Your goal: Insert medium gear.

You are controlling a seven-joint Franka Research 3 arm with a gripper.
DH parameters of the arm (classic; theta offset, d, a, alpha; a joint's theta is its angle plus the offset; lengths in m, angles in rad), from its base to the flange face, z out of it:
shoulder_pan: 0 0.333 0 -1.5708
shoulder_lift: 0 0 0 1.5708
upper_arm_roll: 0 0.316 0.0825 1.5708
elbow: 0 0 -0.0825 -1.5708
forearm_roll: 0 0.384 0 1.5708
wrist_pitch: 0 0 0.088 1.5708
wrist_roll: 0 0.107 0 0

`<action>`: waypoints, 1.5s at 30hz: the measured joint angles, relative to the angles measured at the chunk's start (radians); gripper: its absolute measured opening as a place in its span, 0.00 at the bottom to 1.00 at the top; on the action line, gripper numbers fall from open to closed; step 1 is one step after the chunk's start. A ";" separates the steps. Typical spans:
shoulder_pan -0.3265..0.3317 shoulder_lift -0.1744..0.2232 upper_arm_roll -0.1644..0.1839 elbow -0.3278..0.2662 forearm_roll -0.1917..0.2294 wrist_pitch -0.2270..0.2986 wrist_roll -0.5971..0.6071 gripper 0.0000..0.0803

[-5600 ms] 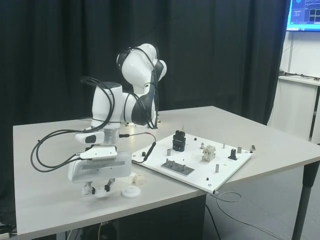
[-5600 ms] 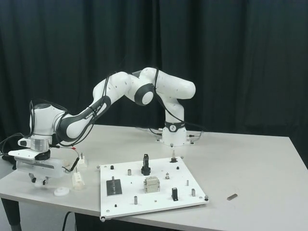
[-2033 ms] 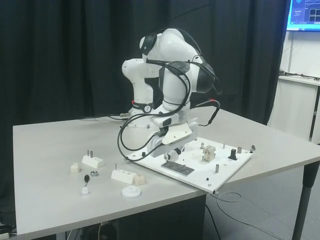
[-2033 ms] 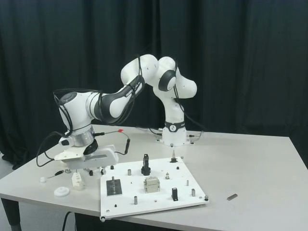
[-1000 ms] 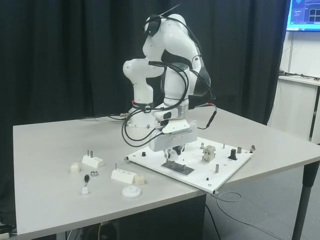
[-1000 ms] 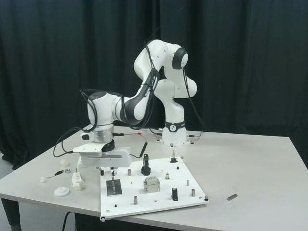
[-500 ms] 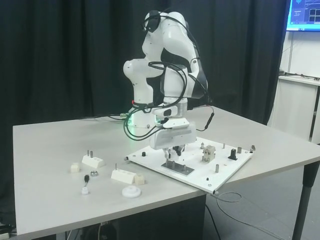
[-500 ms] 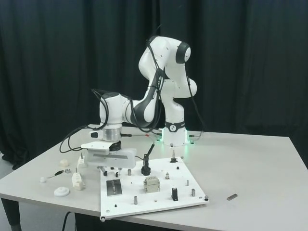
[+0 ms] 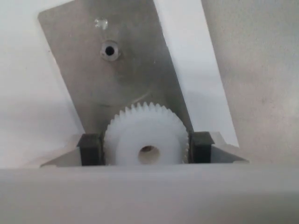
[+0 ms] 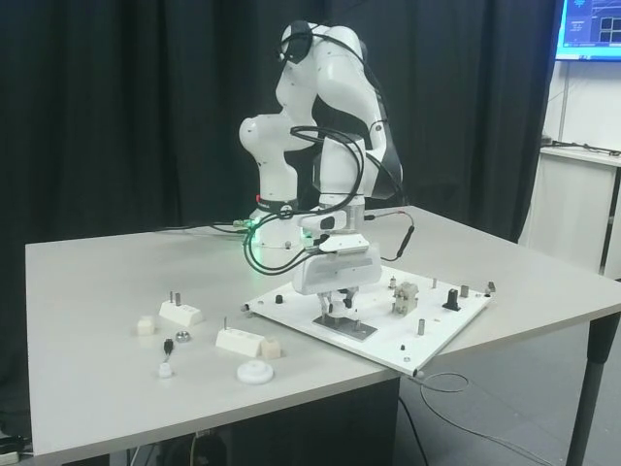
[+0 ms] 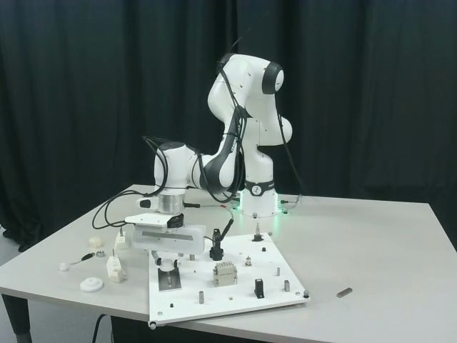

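White gear clamped between jaws.

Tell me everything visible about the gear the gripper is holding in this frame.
The gear is white, plastic-looking, round, with fine teeth around its rim and a round hole at its centre. The gripper has it clamped between two black fingers, one on each side, flat face toward the wrist camera. It hangs over the grey metal plate on the white board; whether it touches the plate cannot be told.
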 joint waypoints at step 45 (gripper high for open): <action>-0.004 -0.022 0.007 -0.035 0.000 0.021 -0.015 0.49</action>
